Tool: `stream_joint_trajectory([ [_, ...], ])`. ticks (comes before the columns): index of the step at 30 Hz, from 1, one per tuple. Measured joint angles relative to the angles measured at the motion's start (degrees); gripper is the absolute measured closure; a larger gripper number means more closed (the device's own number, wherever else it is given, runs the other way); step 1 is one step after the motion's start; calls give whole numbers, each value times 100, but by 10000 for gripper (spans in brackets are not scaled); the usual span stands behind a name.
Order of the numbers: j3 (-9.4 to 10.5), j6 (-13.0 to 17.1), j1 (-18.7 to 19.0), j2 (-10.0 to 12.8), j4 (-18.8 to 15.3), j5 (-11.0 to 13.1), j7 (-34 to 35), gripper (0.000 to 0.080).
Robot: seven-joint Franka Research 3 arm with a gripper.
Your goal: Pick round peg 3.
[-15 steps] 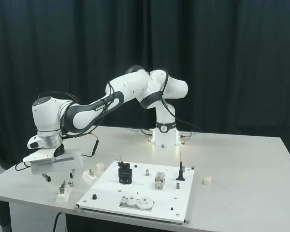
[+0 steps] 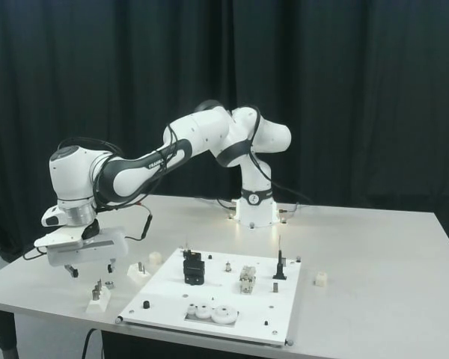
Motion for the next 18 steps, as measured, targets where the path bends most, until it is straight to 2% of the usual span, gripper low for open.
stream_joint_trajectory([
  [18,0,-87,-90,-132,8,-23,127,3],
])
